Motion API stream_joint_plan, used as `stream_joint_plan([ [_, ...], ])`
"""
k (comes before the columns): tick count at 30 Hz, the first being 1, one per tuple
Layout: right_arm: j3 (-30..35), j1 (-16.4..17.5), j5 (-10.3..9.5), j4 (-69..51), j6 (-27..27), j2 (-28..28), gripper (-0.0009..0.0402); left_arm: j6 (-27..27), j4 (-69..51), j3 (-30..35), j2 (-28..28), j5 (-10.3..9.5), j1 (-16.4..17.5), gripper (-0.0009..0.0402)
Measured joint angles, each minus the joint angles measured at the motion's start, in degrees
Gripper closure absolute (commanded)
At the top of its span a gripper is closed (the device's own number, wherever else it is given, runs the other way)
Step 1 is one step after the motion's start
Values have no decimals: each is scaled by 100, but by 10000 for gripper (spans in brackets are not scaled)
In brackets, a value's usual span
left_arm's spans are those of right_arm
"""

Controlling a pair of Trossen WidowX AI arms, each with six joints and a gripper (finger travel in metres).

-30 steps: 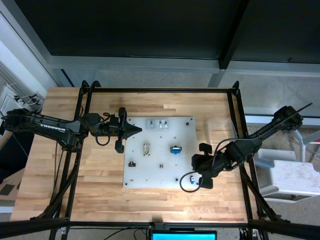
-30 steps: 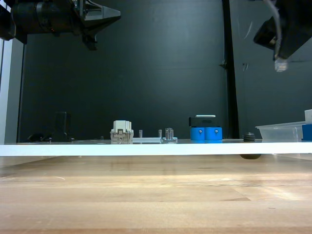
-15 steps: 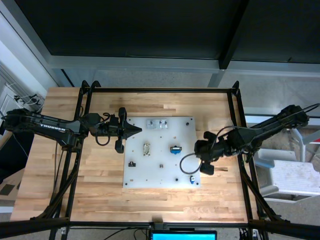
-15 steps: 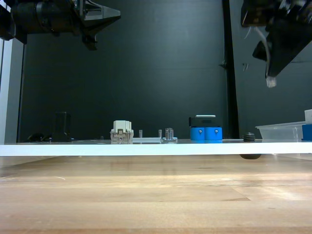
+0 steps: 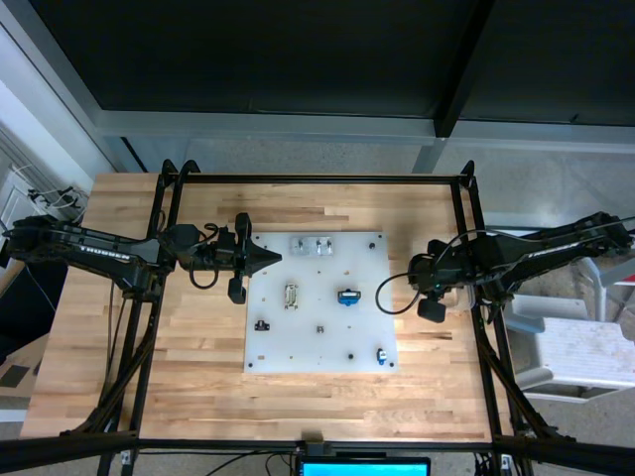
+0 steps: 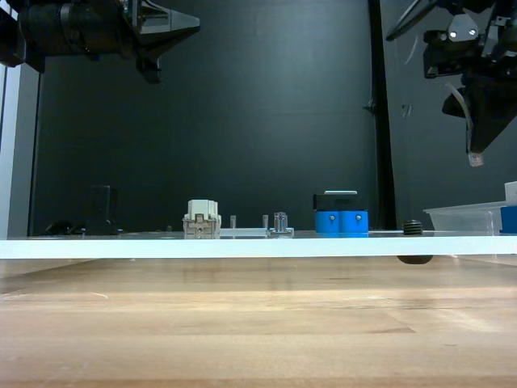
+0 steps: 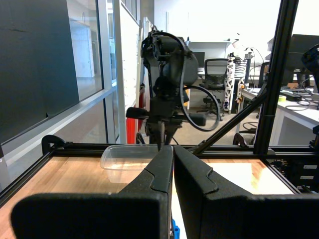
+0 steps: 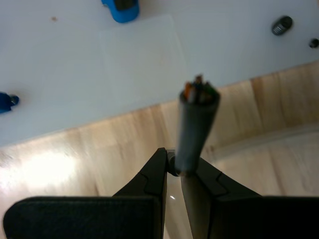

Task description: Remove the rj45 connector and place it in the container

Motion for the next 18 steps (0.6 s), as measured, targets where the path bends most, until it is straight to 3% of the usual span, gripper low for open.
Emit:
stream_joint_plan([
  [9,-339,-575,9,-708,-20,-723,393,2,0,-2,0,0,0,392],
  [18,-407,-876,9,-1248,-2,-1049,393,0,0,-2,0,-2,0,392],
])
